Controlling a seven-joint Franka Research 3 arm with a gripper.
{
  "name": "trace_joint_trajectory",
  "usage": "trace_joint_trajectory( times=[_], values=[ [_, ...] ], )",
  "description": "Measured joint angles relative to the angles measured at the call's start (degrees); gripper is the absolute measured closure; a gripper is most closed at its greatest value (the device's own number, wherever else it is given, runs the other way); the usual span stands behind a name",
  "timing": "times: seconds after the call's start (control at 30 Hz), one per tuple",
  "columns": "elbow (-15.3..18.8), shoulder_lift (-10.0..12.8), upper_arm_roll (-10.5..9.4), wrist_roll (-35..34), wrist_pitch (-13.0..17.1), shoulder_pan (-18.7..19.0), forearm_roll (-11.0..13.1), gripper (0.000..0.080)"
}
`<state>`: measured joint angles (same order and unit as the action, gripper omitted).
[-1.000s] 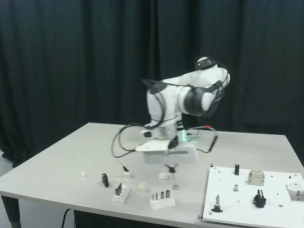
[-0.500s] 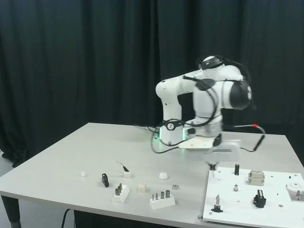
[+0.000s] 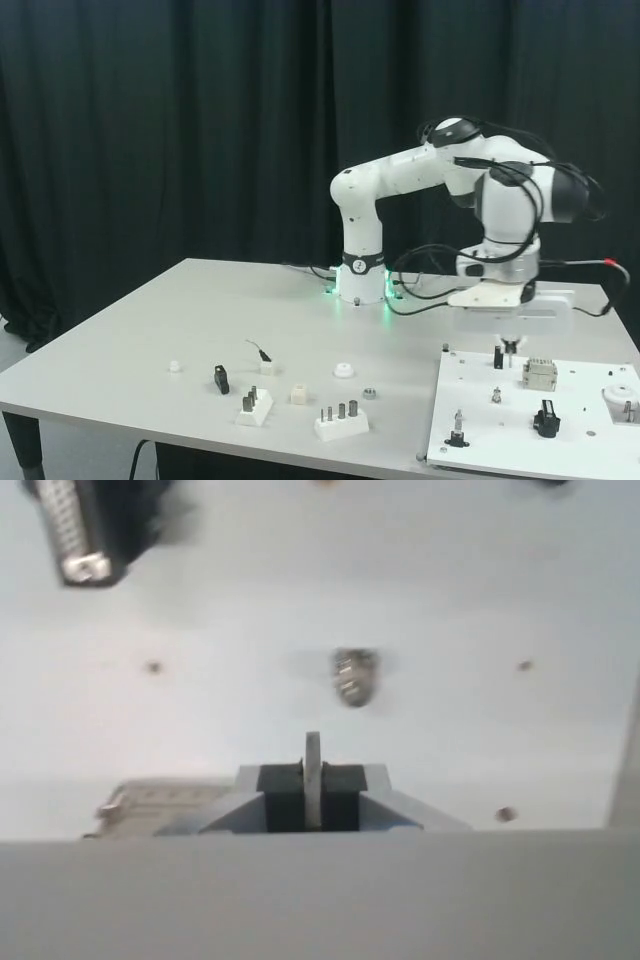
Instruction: Insert square peg 1.
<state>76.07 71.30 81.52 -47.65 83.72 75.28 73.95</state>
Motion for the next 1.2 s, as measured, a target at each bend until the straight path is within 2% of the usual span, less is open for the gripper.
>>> trace_joint_trajectory(
  times=[0.17, 0.43, 0.87, 1.2],
  values=[
    [-1.06, 0.0, -0.7, -3.24, 0.88, 1.68, -0.02, 0.0771],
    [-1.58, 0.08, -2.21, -5.73, 4.47, 4.19, -0.98, 0.0771],
    [-1.58, 0.16, -5.2, -6.93, 11.35, 5.91, -6.69, 0.0771],
    [-1.29, 0.19, -7.3, -7.46, 13.9, 5.76, -9.42, 0.0771]
  ],
)
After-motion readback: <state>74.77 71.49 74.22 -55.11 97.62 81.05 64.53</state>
